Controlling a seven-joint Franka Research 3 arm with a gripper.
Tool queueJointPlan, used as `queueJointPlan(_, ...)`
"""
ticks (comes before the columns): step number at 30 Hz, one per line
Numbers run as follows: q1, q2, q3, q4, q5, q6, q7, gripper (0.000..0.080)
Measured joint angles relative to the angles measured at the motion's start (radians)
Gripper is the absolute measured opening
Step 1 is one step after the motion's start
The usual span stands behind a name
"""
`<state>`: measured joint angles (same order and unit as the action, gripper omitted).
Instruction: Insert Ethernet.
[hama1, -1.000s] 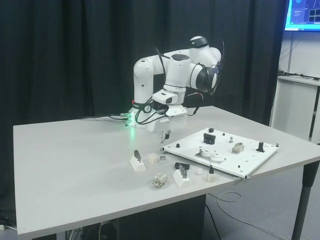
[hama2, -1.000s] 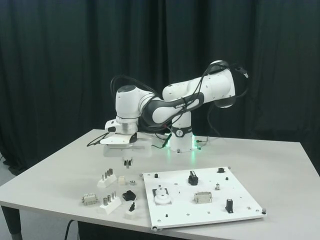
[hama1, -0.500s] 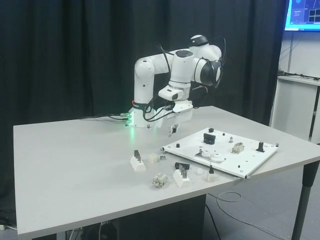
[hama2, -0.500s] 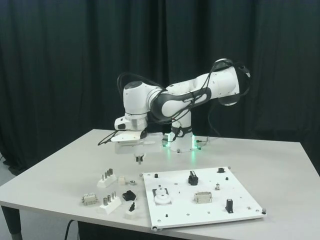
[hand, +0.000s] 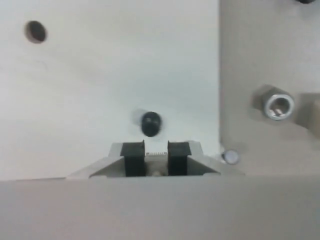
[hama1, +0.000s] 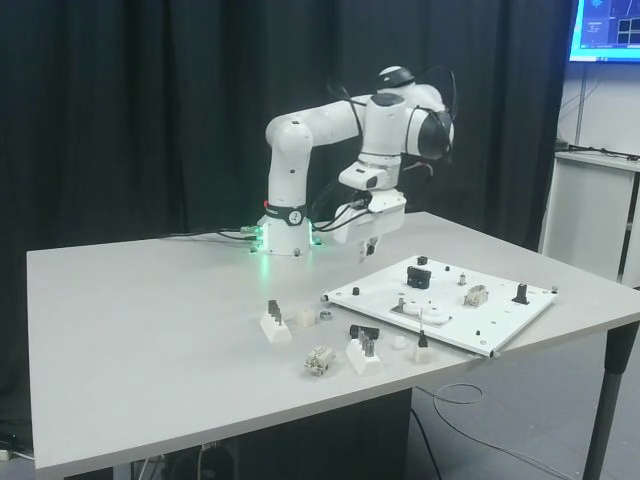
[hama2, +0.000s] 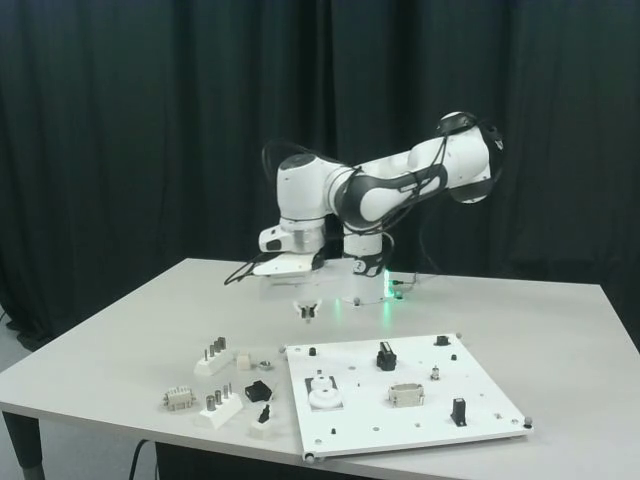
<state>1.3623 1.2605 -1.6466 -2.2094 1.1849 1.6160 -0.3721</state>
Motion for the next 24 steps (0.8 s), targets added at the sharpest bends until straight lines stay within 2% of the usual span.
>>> queueJointPlan(10,0.104,-0.001,-0.025,-0.022,-0.010,0.000,0.082,0.0091)
queueJointPlan(24,0.237,-0.019,-0.040,-0.048,-0.021,0.000,0.193,0.0091)
